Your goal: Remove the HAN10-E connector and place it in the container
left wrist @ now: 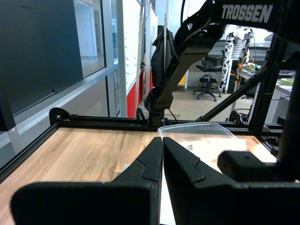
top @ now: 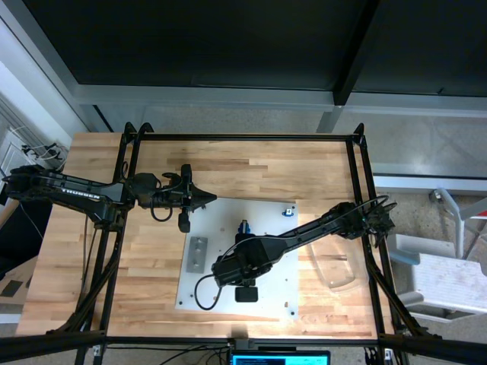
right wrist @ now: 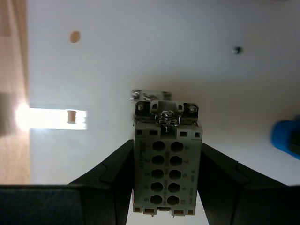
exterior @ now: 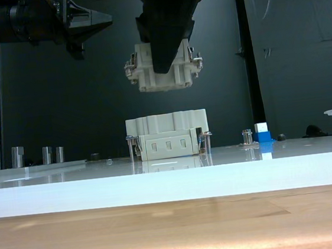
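Observation:
The HAN10-E connector [right wrist: 166, 164], beige-grey with two rows of dark pin holes, hangs in the air with my right gripper [right wrist: 166, 157] shut on its sides. In the low view the connector [exterior: 149, 78] floats clear above a matching beige base [exterior: 167, 137] that stays on the white board. From above, my right gripper [top: 232, 268] is over the board's middle and hides the connector. The container [top: 338, 266], a clear tray, lies to the right of the board on the wood. My left gripper [top: 205, 199] hovers shut at the board's far left corner, holding nothing.
On the white board [top: 228, 220] stand a blue upright connector [top: 244, 226] and a longer grey block [top: 198, 253]. Small metal posts [exterior: 18, 156] stand at the board's left. A black frame rims the table.

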